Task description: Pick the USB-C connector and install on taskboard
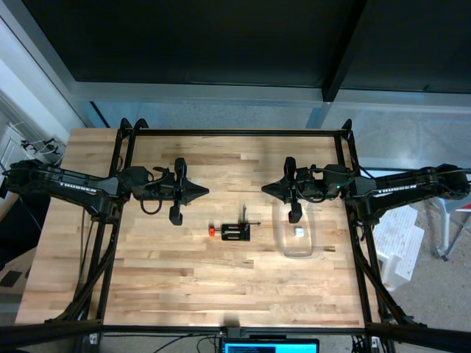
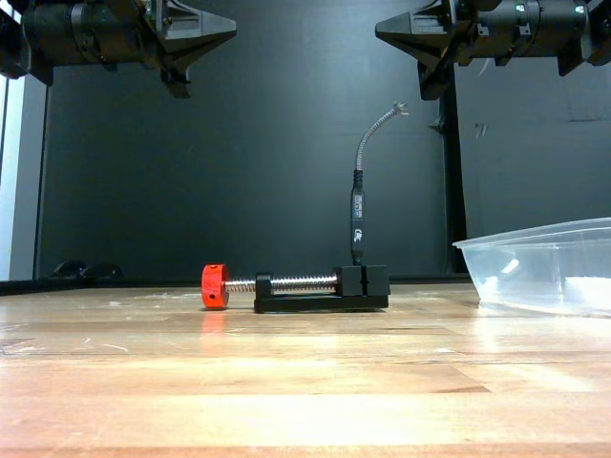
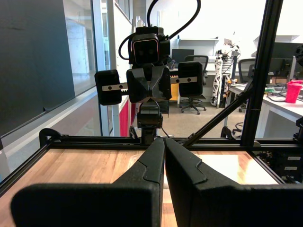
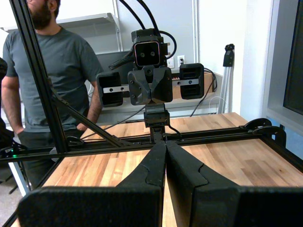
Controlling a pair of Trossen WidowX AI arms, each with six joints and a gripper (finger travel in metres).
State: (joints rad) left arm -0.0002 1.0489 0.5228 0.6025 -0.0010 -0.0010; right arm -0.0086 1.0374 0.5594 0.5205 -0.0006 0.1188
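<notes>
The taskboard [image 1: 234,232] [image 2: 325,289] is a small black block with a red-orange knob, lying at mid-table. The USB-C connector [image 2: 357,212] [image 1: 248,216] stands upright in the block's right end, its braided stem curving up and to the right. My left gripper [image 1: 206,191] [image 2: 232,33] [image 3: 164,141] hangs shut well above the table, left of the block. Facing it from the right at the same height, my right gripper [image 1: 263,190] [image 2: 379,31] [image 4: 165,143] is also shut. Neither holds anything.
A clear plastic tray [image 1: 285,243] [image 2: 535,272] holding a small white square piece [image 1: 298,231] sits right of the block, under the right arm. A black frame [image 1: 235,133] runs round the table. A person [image 4: 52,66] stands beyond the left edge.
</notes>
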